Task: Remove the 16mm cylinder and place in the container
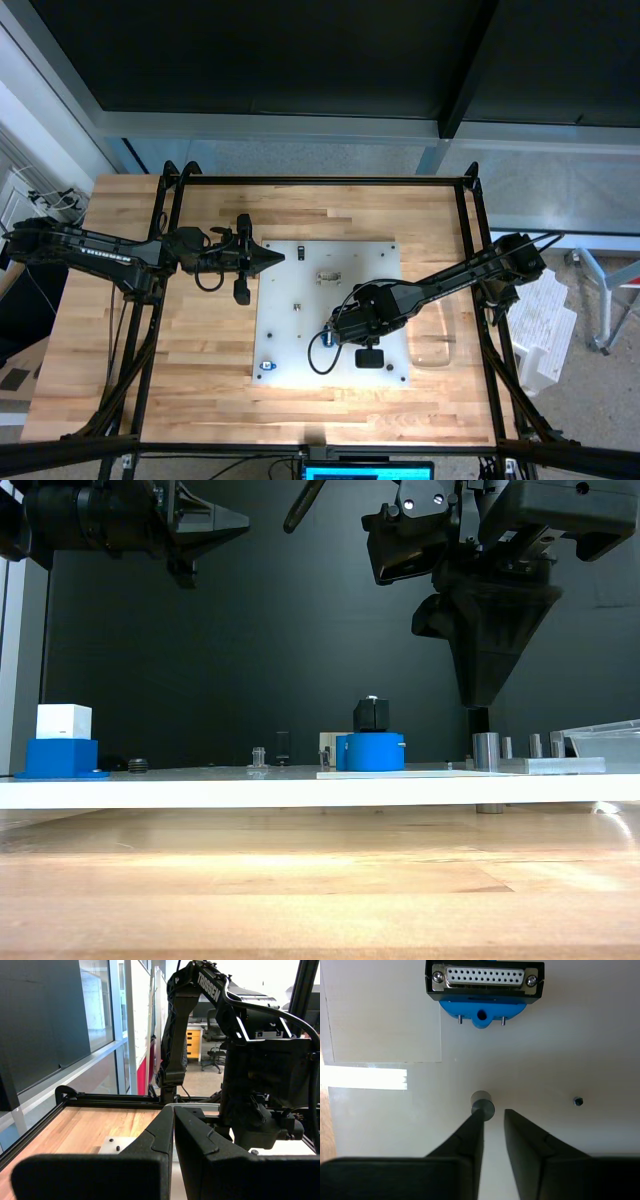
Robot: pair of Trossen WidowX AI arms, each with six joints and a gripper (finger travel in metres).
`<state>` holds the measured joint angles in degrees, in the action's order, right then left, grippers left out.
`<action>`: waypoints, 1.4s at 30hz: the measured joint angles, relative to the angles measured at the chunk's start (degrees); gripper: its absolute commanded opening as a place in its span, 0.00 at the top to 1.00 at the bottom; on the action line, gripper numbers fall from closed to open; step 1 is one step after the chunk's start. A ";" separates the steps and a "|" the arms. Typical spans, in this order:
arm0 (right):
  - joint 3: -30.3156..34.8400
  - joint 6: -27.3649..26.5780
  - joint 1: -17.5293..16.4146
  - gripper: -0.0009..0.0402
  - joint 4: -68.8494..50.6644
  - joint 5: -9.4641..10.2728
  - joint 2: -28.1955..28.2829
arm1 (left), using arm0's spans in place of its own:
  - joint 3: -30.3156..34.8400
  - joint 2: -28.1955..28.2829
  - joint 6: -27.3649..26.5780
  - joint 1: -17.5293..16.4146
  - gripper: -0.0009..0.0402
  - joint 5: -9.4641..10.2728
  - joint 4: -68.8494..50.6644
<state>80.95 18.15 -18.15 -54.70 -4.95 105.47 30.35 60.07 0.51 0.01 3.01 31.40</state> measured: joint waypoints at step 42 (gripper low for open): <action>-4.02 -0.92 -0.61 0.89 5.57 0.63 2.84 | 0.02 0.02 0.00 0.00 0.98 0.00 0.00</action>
<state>76.93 17.23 -18.76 -49.12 -4.32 108.31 30.37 60.10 0.51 0.01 3.01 31.40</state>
